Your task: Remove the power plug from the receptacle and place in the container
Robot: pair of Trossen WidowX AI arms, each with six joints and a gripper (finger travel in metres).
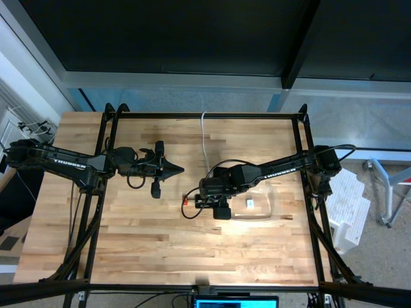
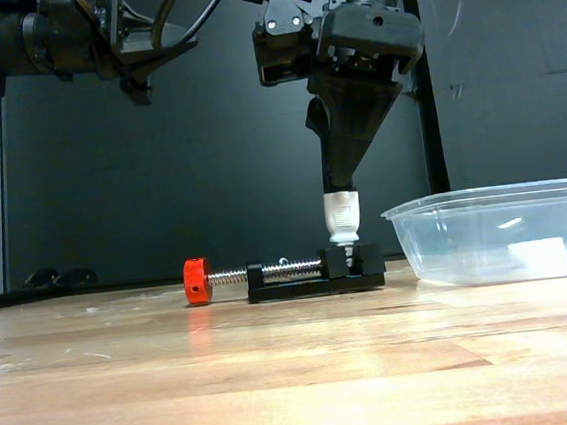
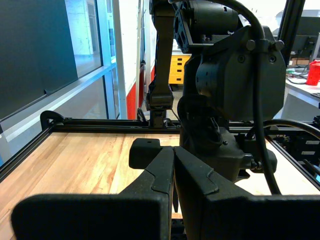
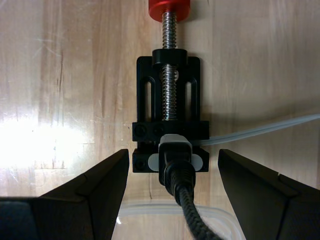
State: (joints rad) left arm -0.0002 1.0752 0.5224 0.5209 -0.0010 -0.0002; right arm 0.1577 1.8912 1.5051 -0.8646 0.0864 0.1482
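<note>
Low view: tools [image 2: 136, 89] [image 2: 339, 182] aloft; black plug [image 4: 175, 162] apparently seated

White lettering reading "TROSSEN" is printed along the left arm [image 1: 67, 163] and the right arm [image 1: 283, 169].

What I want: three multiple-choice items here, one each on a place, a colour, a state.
1. Where is the power plug? A in the container; B in the receptacle; C on the floor.
2. The vise knob is which colour? A orange-red; B blue; C green.
3. The right gripper is in what state? A shut on the plug; B open; C not in view.
Answers: B, it sits plugged in; A, seen in the low view; B, its fingers stand apart beside the plug; the left gripper hangs shut over the table's left half.
</note>
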